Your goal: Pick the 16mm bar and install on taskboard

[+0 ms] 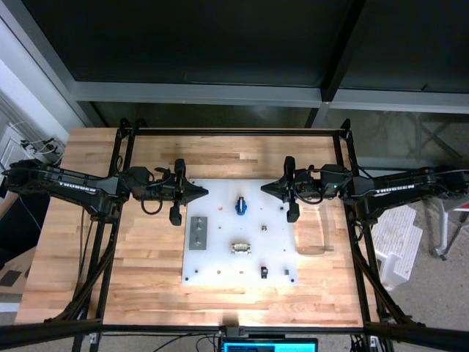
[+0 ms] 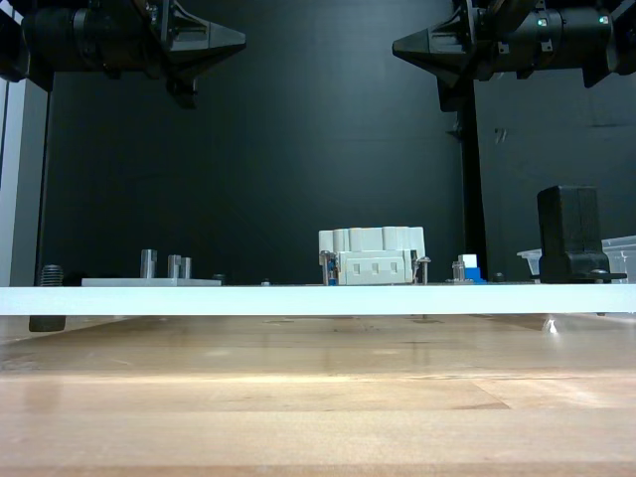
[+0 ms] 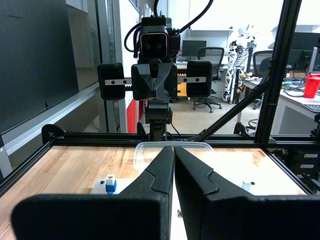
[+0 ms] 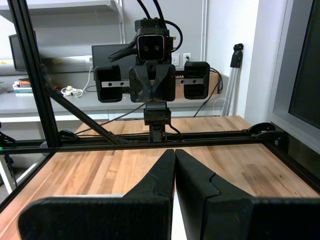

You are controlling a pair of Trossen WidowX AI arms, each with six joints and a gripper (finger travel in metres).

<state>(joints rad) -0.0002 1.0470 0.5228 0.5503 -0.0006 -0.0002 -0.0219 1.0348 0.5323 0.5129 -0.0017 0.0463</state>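
The white taskboard [image 1: 220,258] lies in the middle of the table, carrying a grey block [image 1: 198,232], a blue part [image 1: 240,206] and a white connector [image 1: 241,250]. I cannot find the 16mm bar in any view. My left gripper [image 1: 205,192] hovers shut and empty over the board's far left corner. Opposite it, my right gripper [image 1: 264,188] hangs shut and empty over the far right part. In the low view the left gripper [image 2: 241,40] and the right gripper [image 2: 396,46] are well above the board edge [image 2: 298,299]. The wrist views show the left gripper [image 3: 173,149] and the right gripper [image 4: 175,151] closed tip to tip.
A clear curved-edged tray [image 1: 316,231] rests on the wood just right of the board, under the right arm. A black upright part [image 2: 569,234] stands near the board's front right. A black metal frame [image 1: 234,133] borders the table.
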